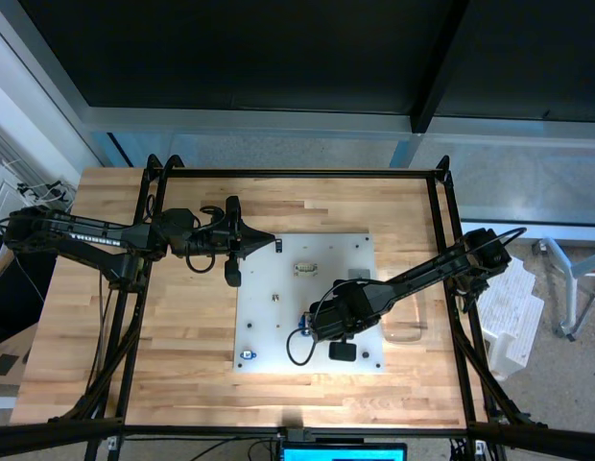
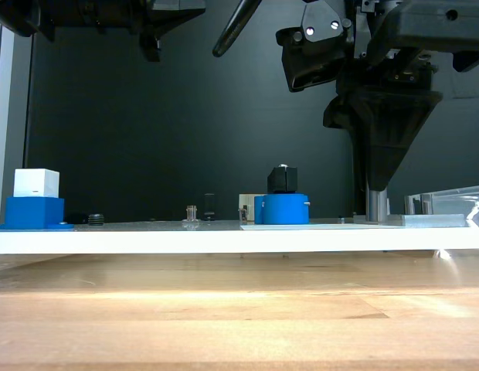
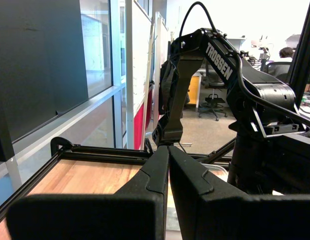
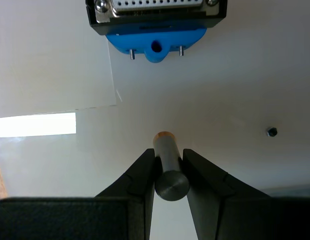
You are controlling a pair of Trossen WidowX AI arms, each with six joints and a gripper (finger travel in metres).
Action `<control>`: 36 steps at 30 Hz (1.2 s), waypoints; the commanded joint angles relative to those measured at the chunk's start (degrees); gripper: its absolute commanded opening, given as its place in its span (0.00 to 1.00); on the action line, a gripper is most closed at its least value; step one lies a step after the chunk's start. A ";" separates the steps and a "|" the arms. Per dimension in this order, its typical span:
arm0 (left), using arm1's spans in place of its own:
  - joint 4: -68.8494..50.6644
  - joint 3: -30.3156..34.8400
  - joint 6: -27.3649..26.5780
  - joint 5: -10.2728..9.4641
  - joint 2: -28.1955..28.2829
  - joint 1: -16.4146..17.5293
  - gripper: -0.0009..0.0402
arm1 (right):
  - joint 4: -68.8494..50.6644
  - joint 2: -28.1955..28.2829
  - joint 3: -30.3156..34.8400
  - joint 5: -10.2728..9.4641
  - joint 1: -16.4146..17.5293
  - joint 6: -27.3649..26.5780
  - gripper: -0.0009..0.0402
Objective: Pick the 16mm cylinder and install on the taskboard
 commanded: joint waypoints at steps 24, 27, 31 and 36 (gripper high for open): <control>0.02 0.02 0.00 0.00 0.02 0.02 0.02 | 0.37 -0.04 -0.57 -0.07 0.00 0.00 0.05; 0.02 0.02 0.00 0.00 0.02 0.02 0.02 | 0.37 -0.04 -0.57 -0.28 0.00 0.00 0.05; 0.02 0.02 0.00 0.00 0.02 0.02 0.02 | 0.33 -0.04 -0.57 -0.48 0.00 -0.02 0.05; 0.02 0.02 0.00 0.00 0.02 0.00 0.02 | 0.31 -0.13 -0.57 -0.48 0.02 0.00 0.10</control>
